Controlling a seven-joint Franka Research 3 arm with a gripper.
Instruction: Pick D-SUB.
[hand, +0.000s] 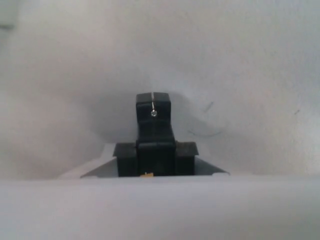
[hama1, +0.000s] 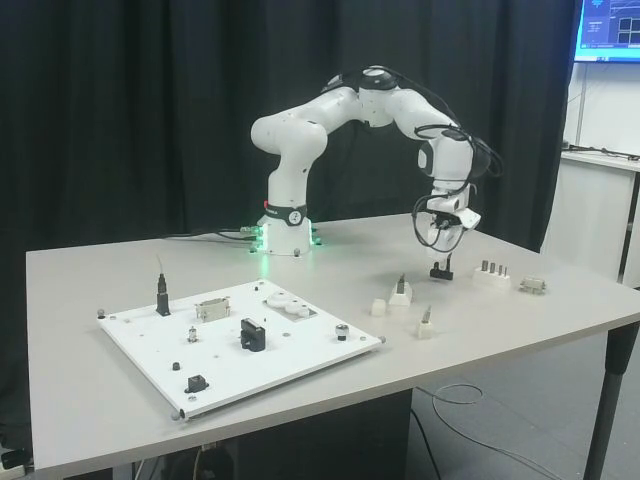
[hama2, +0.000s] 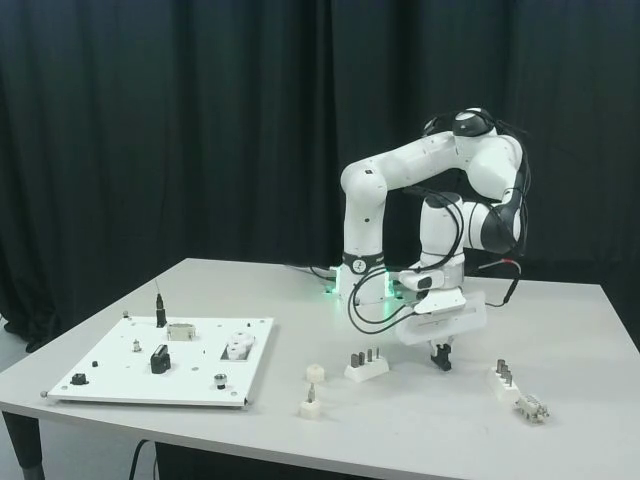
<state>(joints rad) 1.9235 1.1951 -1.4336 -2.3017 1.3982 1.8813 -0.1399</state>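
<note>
Arm (hama1: 330, 110): white, bolted at the far middle of the grey table (hama1: 90, 280). It reaches over to the right side, and a green light shows at its base (hama1: 285, 240).

Gripper (hama1: 440, 268): points straight down, low over the table top. I cannot tell whether the tips touch it. In the wrist view the black fingers (hand: 153, 112) stand together, with only a thin seam line between them and nothing seen clamped.

D-SUB (hama1: 531, 286): a small grey metal connector lying flat on the table near the right end. It is just right of a white holder (hama1: 491, 272) with three upright pins. The holder sits between the D-SUB and the gripper, so the gripper is apart from the connector and not over it.
- Long axis: lies along the table top, roughly left to right in the first room view. In the second room view it slants from far-left to near-right (hama2: 533, 408).
- Which way its mating face points is too small to tell.
- It does not show in the wrist view.

Writing: a screen (hama1: 610, 25) at the far right, behind the table, shows lines of text too small to read.

White board (hama1: 230, 340): near left of the table, carrying several small parts.
</note>
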